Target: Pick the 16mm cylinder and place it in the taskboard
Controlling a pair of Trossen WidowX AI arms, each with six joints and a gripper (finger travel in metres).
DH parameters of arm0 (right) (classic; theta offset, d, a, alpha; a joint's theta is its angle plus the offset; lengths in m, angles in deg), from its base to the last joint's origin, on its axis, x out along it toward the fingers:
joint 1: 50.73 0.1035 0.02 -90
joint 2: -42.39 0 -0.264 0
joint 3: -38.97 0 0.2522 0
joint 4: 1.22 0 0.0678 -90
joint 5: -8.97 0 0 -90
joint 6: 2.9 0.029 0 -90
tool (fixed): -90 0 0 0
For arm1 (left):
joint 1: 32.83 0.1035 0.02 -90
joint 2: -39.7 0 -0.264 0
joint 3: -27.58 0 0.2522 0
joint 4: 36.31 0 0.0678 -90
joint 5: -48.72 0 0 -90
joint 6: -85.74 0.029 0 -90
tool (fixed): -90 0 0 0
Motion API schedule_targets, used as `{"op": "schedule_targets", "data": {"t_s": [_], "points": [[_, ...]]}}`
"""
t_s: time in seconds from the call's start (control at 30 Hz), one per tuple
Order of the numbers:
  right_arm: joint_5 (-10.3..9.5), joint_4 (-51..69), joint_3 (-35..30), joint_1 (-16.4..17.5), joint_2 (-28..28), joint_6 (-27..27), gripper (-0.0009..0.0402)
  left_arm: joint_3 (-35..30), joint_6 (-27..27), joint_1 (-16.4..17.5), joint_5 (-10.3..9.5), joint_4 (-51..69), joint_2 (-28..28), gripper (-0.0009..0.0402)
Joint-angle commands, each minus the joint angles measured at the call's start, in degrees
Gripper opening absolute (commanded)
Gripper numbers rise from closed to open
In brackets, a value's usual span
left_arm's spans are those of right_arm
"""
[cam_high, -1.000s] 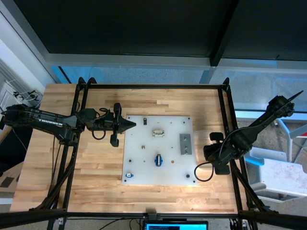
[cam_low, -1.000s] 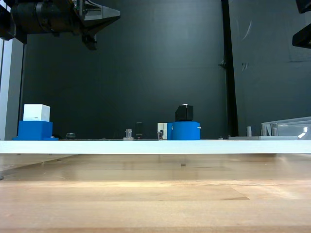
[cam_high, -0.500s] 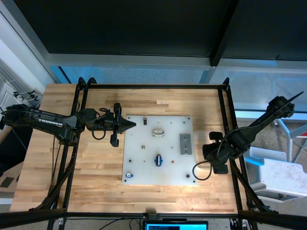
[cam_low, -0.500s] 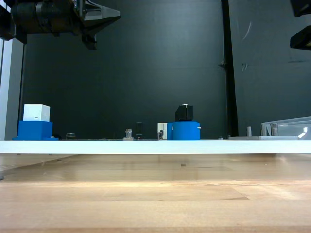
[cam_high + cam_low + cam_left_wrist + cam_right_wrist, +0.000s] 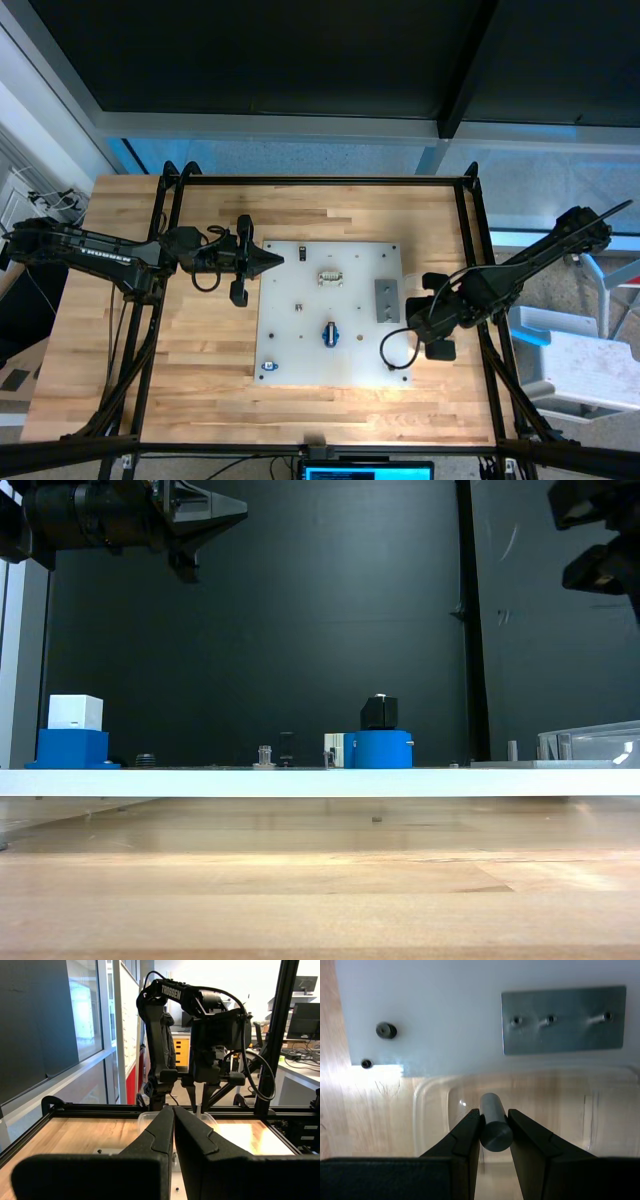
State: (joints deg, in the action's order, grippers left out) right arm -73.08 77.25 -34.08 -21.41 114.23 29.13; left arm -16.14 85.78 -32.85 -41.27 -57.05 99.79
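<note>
My right gripper [image 5: 494, 1119] is shut on the 16mm cylinder [image 5: 496, 1133], a short grey metal rod that sticks out between the fingers [image 5: 468, 1134]. It hangs above a clear plastic tray [image 5: 431, 1110], just off the edge of the white taskboard [image 5: 445, 1005] with its grey metal block [image 5: 563, 1020]. In the high view the right gripper [image 5: 412, 318] is at the taskboard's [image 5: 300, 340] right edge. My left gripper [image 5: 275, 259] is shut and empty, held high by the board's left edge, also seen as the left gripper [image 5: 215, 515].
The board carries a blue fitting [image 5: 330, 334], a beige connector [image 5: 329, 276] and a blue block with a white cube [image 5: 72, 735]. The clear tray [image 5: 595, 742] lies to the board's right. A black frame [image 5: 470, 260] surrounds the wooden table.
The right arm has swung left towards the taskboard with the cylinder in its grip and shows further left in the low view. The left arm has not moved.
</note>
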Motion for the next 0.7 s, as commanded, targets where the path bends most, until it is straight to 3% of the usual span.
{"op": "schedule_targets", "data": {"t_s": [0.03, 0.7], "points": [[-0.07, -0.2, -1.8, -1.1, 2.0, -1.0, 0.0023, 0.0, 0.0, 0.0, 0.00, 0.0, 0.0, 0.0000], [-0.66, -2.3, -12.1, -6.2, 15.4, -4.6, 0.0023, 0.0, 0.0, 0.0, 0.00, 0.0, 0.0, 0.0000]]}}
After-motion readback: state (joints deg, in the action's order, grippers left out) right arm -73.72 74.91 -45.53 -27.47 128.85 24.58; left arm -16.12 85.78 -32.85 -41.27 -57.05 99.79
